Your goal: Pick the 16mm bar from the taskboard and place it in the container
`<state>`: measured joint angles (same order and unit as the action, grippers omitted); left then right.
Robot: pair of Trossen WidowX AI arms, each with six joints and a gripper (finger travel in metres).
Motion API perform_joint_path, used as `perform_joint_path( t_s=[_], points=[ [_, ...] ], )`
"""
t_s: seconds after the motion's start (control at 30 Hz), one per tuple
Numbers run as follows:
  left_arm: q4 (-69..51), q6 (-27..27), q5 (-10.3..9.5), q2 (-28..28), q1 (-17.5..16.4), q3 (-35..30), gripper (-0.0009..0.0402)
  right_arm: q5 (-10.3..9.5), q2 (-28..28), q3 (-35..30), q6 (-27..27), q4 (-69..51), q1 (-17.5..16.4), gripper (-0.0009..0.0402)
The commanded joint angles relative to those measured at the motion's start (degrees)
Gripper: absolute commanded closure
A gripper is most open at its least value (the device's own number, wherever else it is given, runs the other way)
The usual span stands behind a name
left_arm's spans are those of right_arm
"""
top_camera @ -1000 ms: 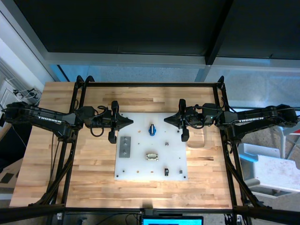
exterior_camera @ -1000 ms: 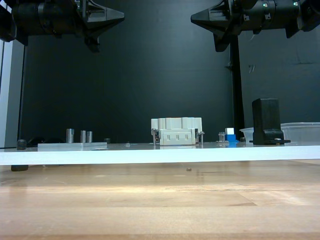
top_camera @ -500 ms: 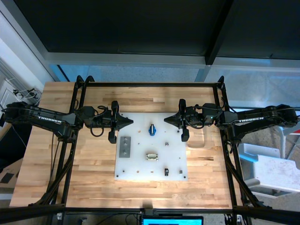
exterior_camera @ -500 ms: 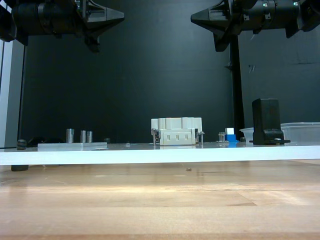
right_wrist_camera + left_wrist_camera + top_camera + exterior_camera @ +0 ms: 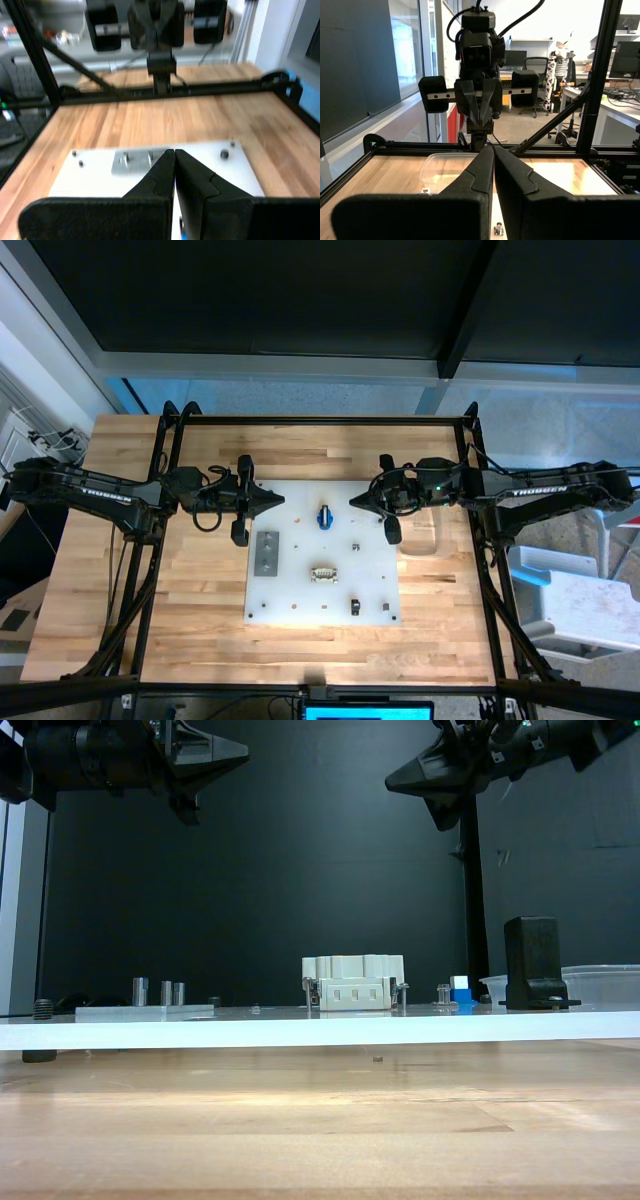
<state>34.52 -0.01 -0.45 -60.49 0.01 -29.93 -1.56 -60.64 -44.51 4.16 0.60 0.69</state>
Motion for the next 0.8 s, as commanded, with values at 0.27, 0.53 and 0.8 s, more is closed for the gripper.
perform_joint_path(
  t_s=[0.27, 0.53, 0.8],
  points=[
    [0.02, 0.00, 0.00, 0.00, -0.02, -0.02, 0.0393, 0.44, -2.25, -7.76, -0.02, -18.97, -0.37, 0.0393],
    [0.02, 0.00, 0.00, 0.00, -0.02, -0.02, 0.0393, 0.46, -7.26, -15.02, -0.02, -34.07, -1.11, 0.0393],
    [0.02, 0.00, 0.00, 0.00, -0.02, -0.02, 0.0393, 0.46, -12.07, -20.74, -0.04, -44.61, -2.01, 0.0393]
  ],
)
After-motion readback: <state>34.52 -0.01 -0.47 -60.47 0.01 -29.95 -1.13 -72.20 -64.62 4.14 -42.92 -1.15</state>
